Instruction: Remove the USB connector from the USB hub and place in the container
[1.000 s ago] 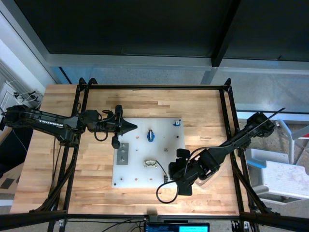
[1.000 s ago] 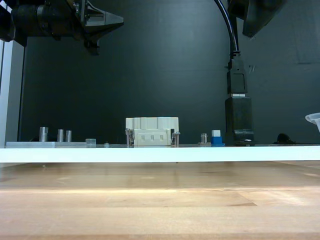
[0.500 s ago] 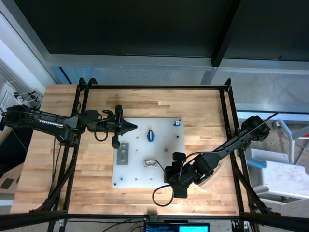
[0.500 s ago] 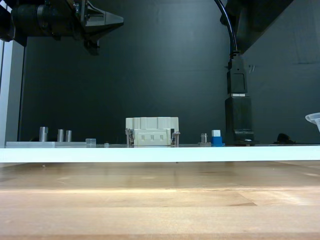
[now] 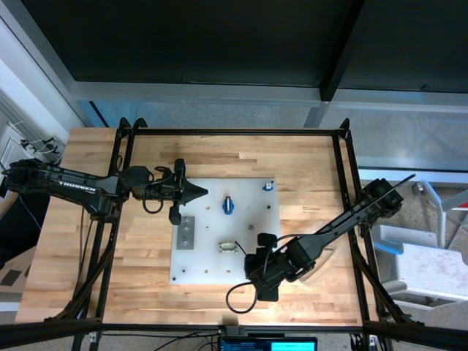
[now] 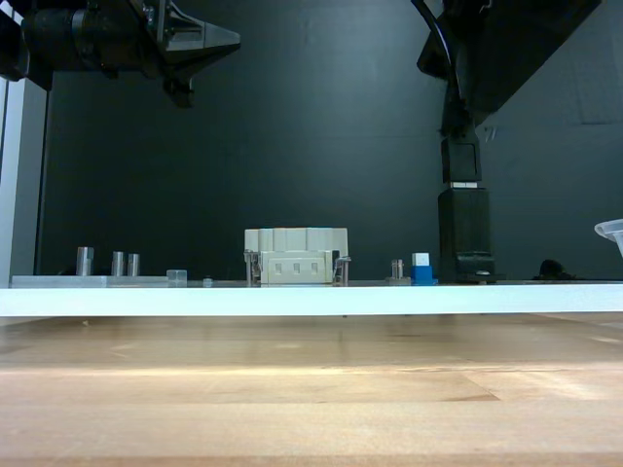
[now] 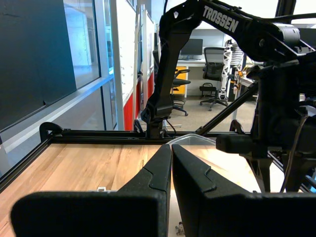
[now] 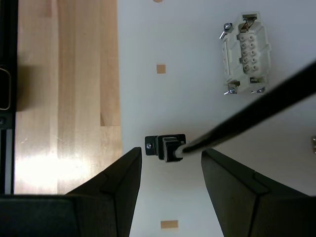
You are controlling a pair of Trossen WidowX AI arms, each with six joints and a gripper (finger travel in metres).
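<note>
1. The right end effector (image 8: 170, 153) hangs over the near right corner of the white board (image 5: 219, 219). Its fingers (image 8: 121, 182) are spread, one on each side of the plug. Bare board shows in the gap on both sides, and no contact is seen.
2. The USB connector (image 8: 171, 147) has its plug seated in the USB hub (image 8: 153, 142). In the low view the plug stands upright on top of the hub, with the dark bulk of the end effector directly above it. The thin black cable leads away from the plug at a slant. In the high view it curls into a loop over the counter (image 5: 292, 157), just past the board's near edge.
3. The container (image 5: 324, 257) sits on the counter just beside the board's right edge. It is partly covered by the right arm, and it is apart from the hub.
4. The left end effector (image 5: 197, 191) has its fingers pressed together. It is held high above the board's far left edge, pointing inward, well apart from the hub and the connector.
5. Other items on the board:
   - a beige multi-pin socket (image 5: 229, 248) is near the hub, toward the board's middle;
   - a blue fitting (image 5: 228, 205) is farther back;
   - a small blue block (image 5: 268, 185) is at the far right corner;
   - a grey plate with pegs (image 5: 188, 234) is along the left edge.
</note>
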